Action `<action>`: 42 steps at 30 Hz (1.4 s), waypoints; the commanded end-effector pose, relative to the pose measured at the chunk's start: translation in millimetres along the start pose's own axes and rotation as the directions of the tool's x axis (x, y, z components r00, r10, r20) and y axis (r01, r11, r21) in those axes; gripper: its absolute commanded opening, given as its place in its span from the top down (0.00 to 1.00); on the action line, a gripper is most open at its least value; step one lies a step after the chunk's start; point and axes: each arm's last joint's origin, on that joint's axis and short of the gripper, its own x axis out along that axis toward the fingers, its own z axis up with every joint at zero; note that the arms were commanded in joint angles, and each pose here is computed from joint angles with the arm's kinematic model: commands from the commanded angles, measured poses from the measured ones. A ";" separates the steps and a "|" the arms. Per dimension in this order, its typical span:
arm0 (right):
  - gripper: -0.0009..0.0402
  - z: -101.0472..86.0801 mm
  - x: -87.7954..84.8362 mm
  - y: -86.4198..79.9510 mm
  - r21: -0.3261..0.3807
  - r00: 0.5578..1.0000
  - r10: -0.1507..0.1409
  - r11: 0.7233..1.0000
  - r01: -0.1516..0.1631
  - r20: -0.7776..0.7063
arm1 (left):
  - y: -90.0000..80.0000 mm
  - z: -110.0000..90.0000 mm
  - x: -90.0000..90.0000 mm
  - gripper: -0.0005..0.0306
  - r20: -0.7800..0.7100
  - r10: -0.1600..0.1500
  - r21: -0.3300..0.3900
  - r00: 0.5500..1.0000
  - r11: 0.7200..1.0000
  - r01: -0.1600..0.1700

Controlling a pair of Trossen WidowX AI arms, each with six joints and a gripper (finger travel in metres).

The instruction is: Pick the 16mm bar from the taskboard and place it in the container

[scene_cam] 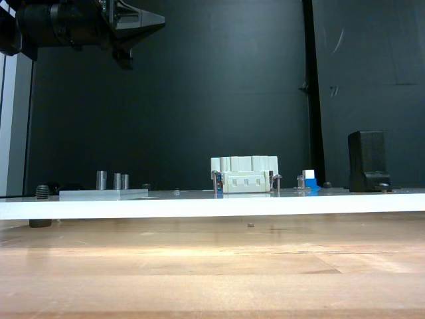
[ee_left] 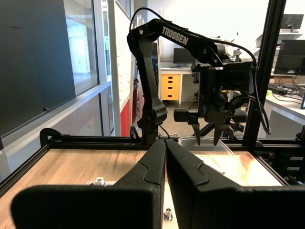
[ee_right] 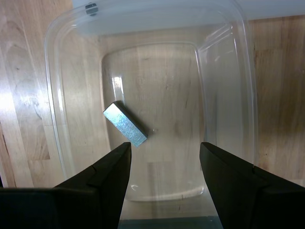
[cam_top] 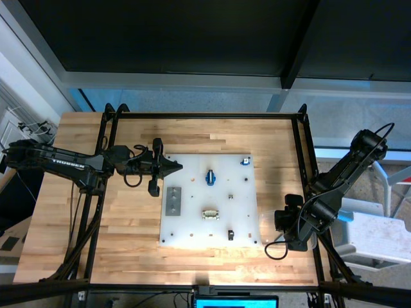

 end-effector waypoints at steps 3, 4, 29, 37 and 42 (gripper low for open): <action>0.49 0.1 0.1 0.4 0.000 1.000 0.002 1.000 -0.002 0.001 | 0.0 0.1 0.0 0.98 0.000 0.000 0.000 1.000 1.000 0.000; 0.49 0.2 0.1 0.4 0.000 1.000 0.002 1.000 -0.002 0.002 | 0.0 0.1 0.0 0.98 0.000 0.000 0.000 1.000 1.000 0.000; 0.49 1.8 0.0 2.6 0.002 1.000 0.024 1.000 -0.025 0.018 | 0.0 0.1 0.0 0.98 0.000 0.000 0.000 1.000 1.000 0.000; 0.49 1.8 0.0 2.6 0.002 1.000 0.025 1.000 -0.025 0.018 | 0.0 0.1 0.0 0.98 0.000 0.000 0.000 1.000 1.000 0.000; 0.49 1.8 0.0 2.6 0.002 1.000 0.025 1.000 -0.025 0.018 | 0.1 0.1 0.0 0.98 0.000 0.000 0.000 1.000 1.000 0.000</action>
